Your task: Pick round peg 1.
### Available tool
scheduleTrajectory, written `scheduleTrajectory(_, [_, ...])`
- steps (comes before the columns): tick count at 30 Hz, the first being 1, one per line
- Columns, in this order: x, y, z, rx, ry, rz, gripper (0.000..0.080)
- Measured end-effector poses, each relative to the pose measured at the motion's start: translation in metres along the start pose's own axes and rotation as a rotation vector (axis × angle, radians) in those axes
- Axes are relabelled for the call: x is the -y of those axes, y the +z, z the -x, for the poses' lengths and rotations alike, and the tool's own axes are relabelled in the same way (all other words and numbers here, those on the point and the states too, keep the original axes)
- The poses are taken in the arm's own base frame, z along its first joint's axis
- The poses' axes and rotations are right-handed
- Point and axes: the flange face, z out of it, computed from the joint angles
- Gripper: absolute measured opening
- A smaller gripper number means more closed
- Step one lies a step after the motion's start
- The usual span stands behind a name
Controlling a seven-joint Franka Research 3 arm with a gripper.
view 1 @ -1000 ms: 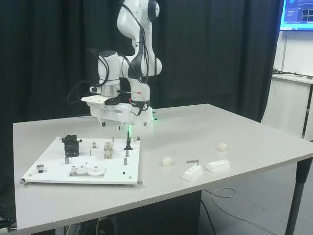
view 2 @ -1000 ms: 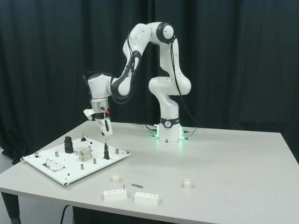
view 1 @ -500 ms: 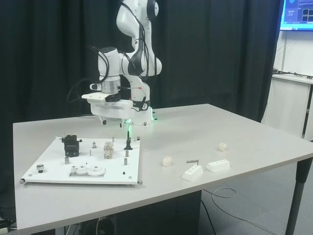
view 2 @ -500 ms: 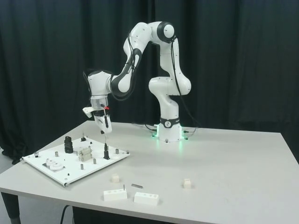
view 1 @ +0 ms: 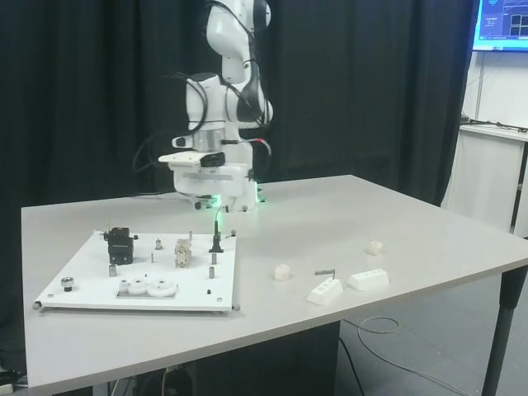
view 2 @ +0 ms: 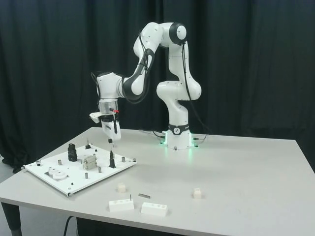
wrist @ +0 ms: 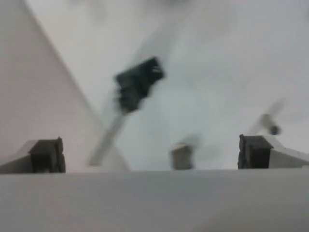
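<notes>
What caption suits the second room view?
White robot arm hovering its gripper above a white assembly board on a grey table.

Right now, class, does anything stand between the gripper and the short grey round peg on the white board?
Nothing visible does. The open gripper hangs above the short grey round peg, with only air between; a tall black post stands beside, not in the path.

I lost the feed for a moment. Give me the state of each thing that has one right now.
Gripper: open, holding nothing, above the board's far edge.
White board: flat on the grey table, parts standing on it.
Black upright part: standing on the board, below the gripper.
Two white blocks: lying on the table, apart from the board.
Round peg 1: cannot tell which it is; nothing picked yet.
</notes>
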Motion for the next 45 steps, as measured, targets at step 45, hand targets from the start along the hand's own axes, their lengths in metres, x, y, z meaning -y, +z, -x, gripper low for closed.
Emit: scheduleTrajectory(45, [0.172,0.004,0.144,-0.134,0.012,-0.164,0.08])
